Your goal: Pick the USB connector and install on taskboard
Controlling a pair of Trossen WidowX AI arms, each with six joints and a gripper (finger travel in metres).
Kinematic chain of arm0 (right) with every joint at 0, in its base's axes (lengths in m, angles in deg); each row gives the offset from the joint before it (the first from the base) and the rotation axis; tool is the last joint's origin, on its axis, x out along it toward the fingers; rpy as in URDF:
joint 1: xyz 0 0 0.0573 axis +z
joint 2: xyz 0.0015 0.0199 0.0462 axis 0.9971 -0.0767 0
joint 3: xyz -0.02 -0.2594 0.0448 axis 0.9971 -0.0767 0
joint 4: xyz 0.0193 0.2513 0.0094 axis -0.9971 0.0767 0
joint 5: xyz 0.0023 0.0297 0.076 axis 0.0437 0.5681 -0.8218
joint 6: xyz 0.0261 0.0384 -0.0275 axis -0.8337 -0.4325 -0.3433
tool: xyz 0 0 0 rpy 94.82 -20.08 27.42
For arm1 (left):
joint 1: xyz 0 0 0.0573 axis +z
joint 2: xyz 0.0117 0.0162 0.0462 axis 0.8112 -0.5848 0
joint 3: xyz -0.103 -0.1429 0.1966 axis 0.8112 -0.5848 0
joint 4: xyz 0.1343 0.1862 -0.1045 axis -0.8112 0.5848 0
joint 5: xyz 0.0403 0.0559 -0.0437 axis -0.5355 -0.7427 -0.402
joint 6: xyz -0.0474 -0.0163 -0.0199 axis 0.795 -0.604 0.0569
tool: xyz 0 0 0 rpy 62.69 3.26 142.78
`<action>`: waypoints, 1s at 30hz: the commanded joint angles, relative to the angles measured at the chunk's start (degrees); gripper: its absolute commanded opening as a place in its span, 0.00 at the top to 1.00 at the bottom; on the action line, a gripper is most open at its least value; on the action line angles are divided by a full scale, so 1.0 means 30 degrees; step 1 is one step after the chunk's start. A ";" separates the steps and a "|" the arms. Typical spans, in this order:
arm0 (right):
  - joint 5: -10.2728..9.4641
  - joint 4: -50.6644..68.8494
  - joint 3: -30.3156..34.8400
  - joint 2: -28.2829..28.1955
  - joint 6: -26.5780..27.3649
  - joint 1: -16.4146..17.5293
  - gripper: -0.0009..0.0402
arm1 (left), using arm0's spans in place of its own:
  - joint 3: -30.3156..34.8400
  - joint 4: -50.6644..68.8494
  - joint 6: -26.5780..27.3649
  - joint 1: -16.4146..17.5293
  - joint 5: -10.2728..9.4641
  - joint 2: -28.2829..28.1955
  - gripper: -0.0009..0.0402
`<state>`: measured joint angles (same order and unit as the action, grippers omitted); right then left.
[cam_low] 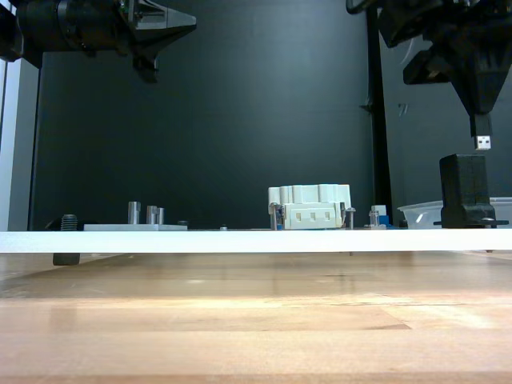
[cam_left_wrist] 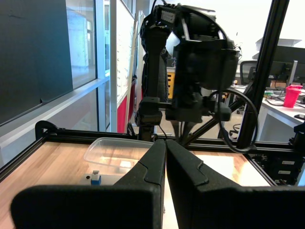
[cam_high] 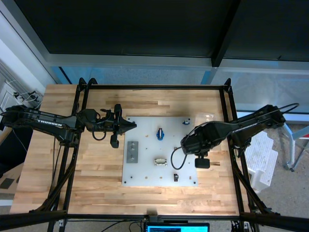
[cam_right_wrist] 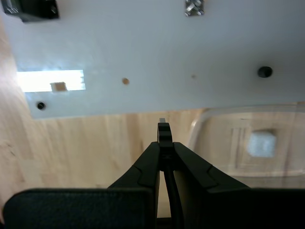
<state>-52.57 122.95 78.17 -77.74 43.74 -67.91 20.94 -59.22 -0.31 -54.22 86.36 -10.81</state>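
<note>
Bright even light; glare on taskboard (cam_right_wrist: 143,43); tray (cam_right_wrist: 248,143) blurred, perhaps defocused.

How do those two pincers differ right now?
The left pincer is shut on nothing and lies level over the taskboard's left edge. The right pincer is shut on the USB connector and points down near the board's right edge. Both are black and raised off the table.

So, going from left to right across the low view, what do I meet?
Shut left gripper, high up → flat grey metal block with pegs → cream multi-pin socket → small blue-and-white piece → tall black port block; over it in this picture, the right gripper clamping the black silver-tipped USB connector.
</note>
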 commanded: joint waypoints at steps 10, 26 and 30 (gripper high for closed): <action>0.0095 0.0685 0.4386 -0.3869 -0.1829 0.2004 0.98 | 0.0007 -0.0007 -0.0007 0.0007 0.0007 0.0000 0.98; 0.0401 0.0707 0.7235 -0.6594 -0.2339 0.3096 0.98 | 0.0007 -0.0007 -0.0007 0.0000 0.0007 0.0000 0.98; 0.0350 0.0903 0.7927 -0.7184 -0.2317 0.3286 0.98 | 0.0015 -0.0007 -0.0007 0.0000 0.0007 0.0000 0.98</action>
<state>-51.52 125.40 101.34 -98.72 36.74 -58.20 20.94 -59.22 -0.34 -54.22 86.38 -10.81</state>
